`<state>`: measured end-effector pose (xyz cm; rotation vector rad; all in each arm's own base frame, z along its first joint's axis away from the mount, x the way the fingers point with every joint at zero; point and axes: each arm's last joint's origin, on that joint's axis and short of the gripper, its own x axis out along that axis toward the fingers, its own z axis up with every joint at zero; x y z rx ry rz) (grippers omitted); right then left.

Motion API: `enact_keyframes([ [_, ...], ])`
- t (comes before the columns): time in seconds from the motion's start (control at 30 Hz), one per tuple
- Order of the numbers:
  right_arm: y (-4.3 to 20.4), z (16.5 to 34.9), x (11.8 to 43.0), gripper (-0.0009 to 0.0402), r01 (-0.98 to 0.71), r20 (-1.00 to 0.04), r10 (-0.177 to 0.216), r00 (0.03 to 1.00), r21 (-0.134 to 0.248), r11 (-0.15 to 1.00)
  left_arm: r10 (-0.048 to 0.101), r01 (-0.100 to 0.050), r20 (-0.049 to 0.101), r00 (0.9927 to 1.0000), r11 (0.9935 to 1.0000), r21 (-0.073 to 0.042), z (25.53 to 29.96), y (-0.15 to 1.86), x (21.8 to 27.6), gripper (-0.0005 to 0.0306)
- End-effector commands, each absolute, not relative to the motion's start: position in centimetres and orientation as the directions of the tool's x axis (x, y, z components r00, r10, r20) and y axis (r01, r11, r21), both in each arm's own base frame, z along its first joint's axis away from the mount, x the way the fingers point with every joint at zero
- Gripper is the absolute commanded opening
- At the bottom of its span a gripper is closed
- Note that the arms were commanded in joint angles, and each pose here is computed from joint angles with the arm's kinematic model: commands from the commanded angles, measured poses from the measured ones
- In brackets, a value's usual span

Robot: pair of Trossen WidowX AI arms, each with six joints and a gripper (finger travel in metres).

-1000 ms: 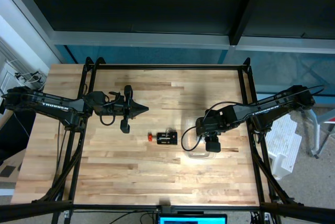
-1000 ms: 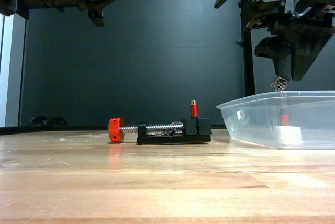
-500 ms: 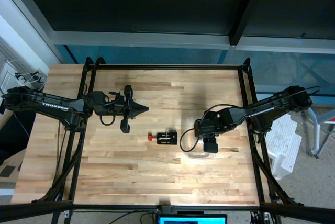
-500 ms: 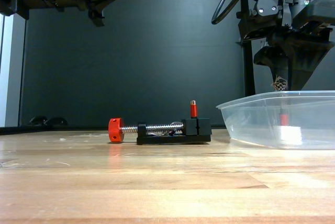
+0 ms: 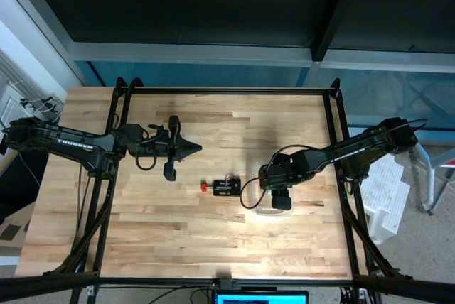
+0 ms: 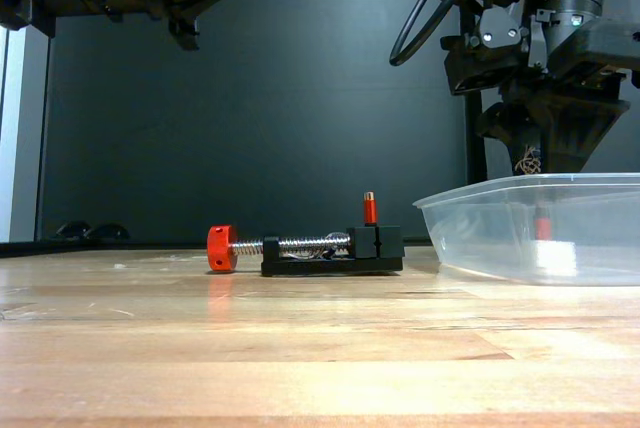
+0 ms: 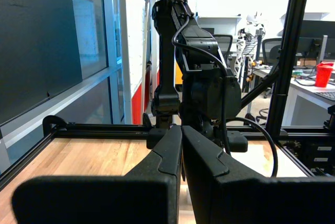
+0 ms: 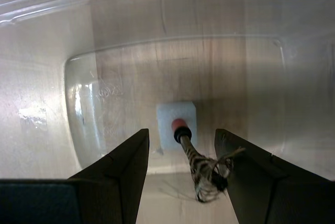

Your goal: Pick the rca connector and install on the hub

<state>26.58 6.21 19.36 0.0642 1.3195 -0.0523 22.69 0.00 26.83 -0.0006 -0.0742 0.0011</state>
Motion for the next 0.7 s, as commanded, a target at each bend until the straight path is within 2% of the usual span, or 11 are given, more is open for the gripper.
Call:
enact_keyframes([
  [0.03, 6.3, 19.1, 26.8, 0.0173, 0.075, -0.968, -0.001, 0.249, 0.018, 0.997, 0.001, -0.001, 0.075, 0.99722, 1.0, 0.0, 26.84, 0.0, 22.69, 0.0],
  [0.33, 6.3, 18.4, 27.0, 0.0169, 0.076, -0.971, -0.003, 0.24, 0.015, 0.997, 0.001, -0.001, 0.074, 0.99725, 1.0, 0.0, 26.83, 0.0, 22.69, 0.0],
  [0.7, 6.3, 17.5, 26.8, 0.0133, 0.084, -0.966, 0.001, 0.257, 0.024, 0.996, 0.001, -0.001, 0.075, 0.99722, 1.0, 0.0, 26.84, 0.0, 22.69, 0.0],
])
